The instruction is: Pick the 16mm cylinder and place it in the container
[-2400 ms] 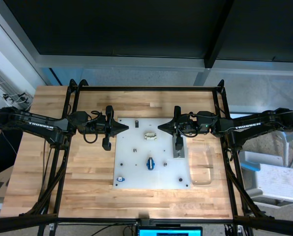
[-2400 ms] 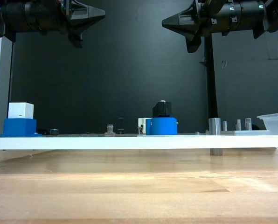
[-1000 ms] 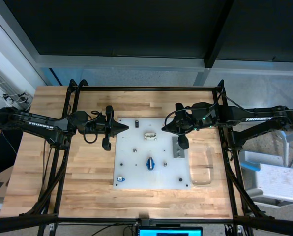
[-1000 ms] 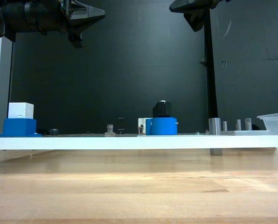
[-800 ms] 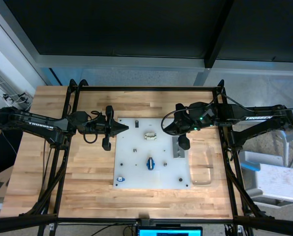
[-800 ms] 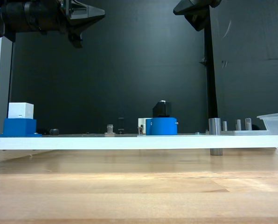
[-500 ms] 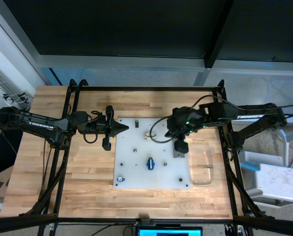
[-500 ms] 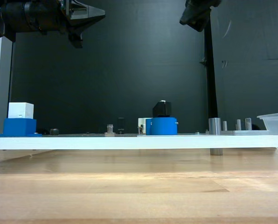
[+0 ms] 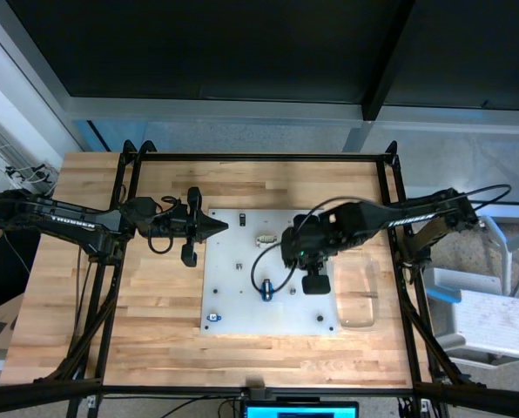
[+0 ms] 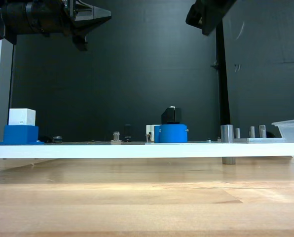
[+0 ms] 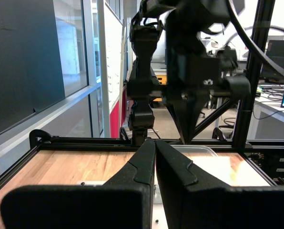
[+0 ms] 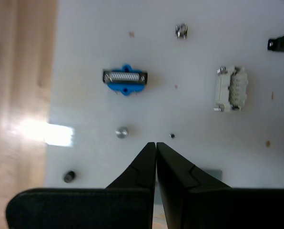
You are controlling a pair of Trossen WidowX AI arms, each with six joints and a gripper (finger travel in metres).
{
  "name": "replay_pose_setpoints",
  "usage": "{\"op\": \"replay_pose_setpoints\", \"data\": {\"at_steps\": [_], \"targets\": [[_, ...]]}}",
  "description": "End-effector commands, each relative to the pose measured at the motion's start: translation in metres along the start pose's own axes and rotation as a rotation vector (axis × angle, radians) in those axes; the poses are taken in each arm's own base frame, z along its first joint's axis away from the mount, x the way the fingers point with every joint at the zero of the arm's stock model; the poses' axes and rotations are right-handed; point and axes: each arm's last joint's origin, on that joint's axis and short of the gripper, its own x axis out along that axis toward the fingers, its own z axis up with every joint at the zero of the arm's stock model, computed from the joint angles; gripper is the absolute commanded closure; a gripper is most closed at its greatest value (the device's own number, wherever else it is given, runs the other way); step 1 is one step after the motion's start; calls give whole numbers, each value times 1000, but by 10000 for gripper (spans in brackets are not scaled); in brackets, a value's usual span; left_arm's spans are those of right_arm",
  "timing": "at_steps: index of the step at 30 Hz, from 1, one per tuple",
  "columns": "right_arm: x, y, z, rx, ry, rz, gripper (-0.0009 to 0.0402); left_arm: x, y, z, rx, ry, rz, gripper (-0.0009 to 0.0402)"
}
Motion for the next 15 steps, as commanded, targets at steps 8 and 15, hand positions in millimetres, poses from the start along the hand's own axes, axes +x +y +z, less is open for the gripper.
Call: {"op": "replay_pose_setpoints", "data": {"at_steps": [8,15], "targets": [[33,18,4,-53,108,-43,289,0,0,0,0,0,0,393],[51,25,6,-56,149,-80,215,0,0,0,0,0,0,393]]}}
